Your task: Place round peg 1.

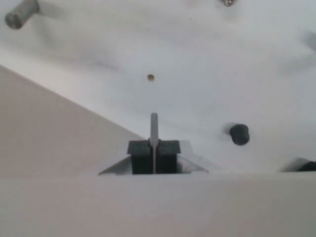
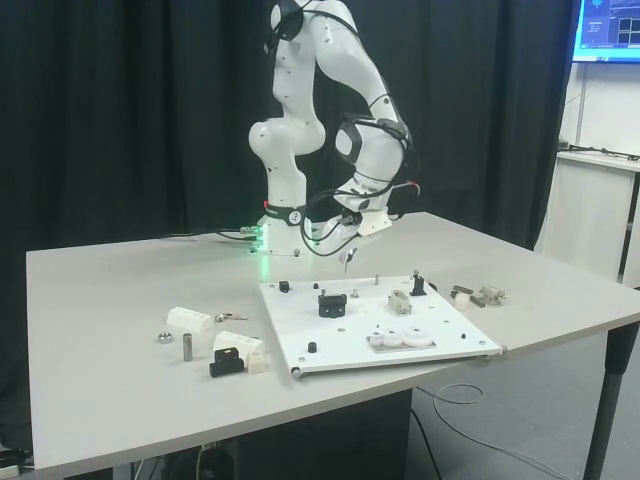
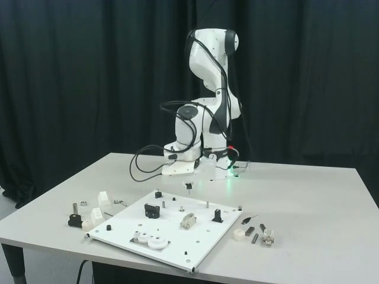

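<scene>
writing: none readable | pincer (image 1: 154,148): pinching thin grey round peg (image 1: 153,127) | wrist only: small hole (image 1: 150,77) in white board (image 1: 207,74) | room views: board on table (image 2: 100,290)

The white arm bends forward, its claw (image 1: 154,144) pinched together, pointing down.

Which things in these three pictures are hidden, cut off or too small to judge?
- Wrist view: the peg's lower end is hidden between the gripper fingers.
- Wrist view: a black part is cut by the picture's edge.
- Both room views: the peg in the gripper is too small to see.
- Second room view: the holes in the white board are too small to make out.
</scene>
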Robot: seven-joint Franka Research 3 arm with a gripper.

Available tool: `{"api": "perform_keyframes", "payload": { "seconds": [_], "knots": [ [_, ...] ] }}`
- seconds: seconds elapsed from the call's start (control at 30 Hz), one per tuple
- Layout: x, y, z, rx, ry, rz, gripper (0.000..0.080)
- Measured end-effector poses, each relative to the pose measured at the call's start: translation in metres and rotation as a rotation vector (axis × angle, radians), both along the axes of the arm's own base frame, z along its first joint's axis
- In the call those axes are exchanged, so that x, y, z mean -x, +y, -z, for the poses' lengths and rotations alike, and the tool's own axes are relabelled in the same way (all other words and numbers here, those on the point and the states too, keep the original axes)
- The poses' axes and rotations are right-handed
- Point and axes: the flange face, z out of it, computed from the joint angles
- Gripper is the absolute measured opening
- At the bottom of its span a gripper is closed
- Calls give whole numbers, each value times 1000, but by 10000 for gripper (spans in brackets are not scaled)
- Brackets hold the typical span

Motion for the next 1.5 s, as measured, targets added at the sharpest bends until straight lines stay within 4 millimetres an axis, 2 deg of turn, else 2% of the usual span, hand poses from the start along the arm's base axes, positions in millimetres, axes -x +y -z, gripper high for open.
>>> {"api": "perform_keyframes", "payload": {
  "seconds": [0.3,0.97,1.23,1.5],
  "knots": [
    [-1,0,-14,0,-14,-7,26],
    [-4,5,-23,0,-28,-13,26],
    [-4,31,-30,-13,-48,-2,26],
    [-3,77,-37,-41,-78,11,26]
  ]
}}
